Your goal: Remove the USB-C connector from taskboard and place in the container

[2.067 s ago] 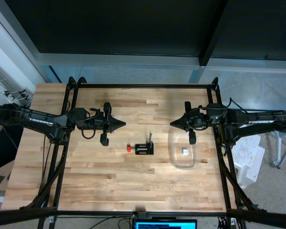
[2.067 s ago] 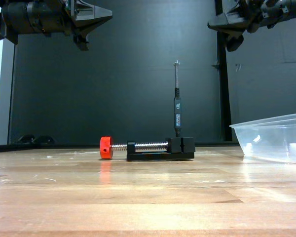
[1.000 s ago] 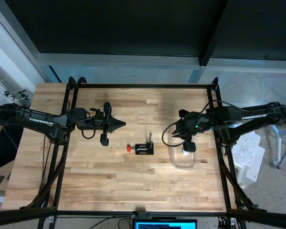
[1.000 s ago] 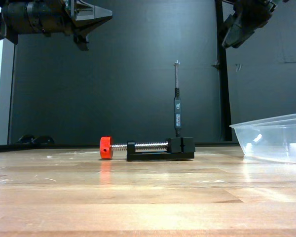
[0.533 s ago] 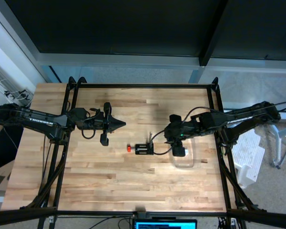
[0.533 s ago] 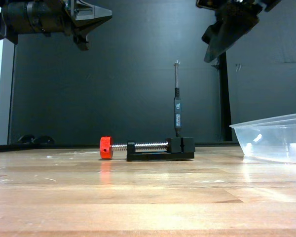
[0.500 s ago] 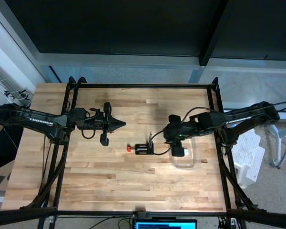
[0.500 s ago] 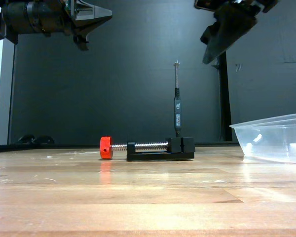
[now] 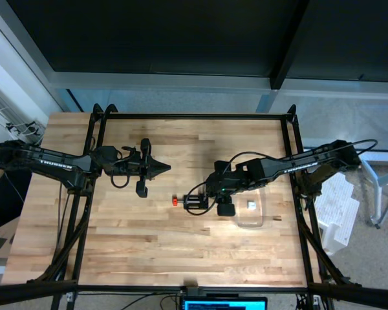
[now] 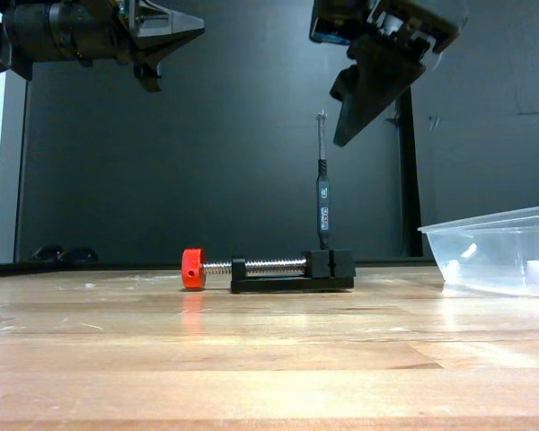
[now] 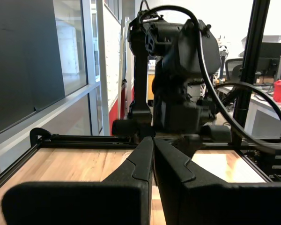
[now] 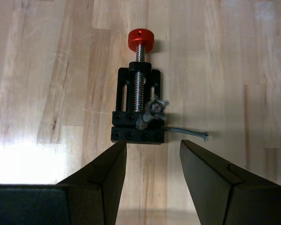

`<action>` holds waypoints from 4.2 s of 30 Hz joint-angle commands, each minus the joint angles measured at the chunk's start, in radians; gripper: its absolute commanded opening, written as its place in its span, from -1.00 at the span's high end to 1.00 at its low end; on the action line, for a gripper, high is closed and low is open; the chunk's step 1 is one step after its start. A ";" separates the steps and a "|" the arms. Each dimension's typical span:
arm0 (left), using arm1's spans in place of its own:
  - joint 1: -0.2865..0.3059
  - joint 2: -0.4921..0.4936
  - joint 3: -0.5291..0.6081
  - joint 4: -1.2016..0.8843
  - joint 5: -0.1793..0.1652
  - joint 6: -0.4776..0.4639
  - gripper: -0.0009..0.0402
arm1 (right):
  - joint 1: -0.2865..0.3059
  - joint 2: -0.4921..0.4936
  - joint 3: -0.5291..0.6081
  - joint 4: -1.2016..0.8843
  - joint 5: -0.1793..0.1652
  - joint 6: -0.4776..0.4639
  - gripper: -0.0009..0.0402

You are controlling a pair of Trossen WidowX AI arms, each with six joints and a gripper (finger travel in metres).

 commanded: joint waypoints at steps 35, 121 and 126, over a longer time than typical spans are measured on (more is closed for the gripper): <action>0.000 0.000 0.000 0.000 0.000 0.000 0.96 | -0.002 0.131 0.000 0.102 0.000 -0.008 0.25; 0.000 0.001 0.000 0.000 0.000 0.000 0.96 | 0.085 -0.208 -0.172 0.029 0.000 0.092 0.94; 0.000 0.000 0.000 0.000 0.000 0.000 0.96 | 0.091 -0.282 -0.246 0.020 0.000 0.136 0.94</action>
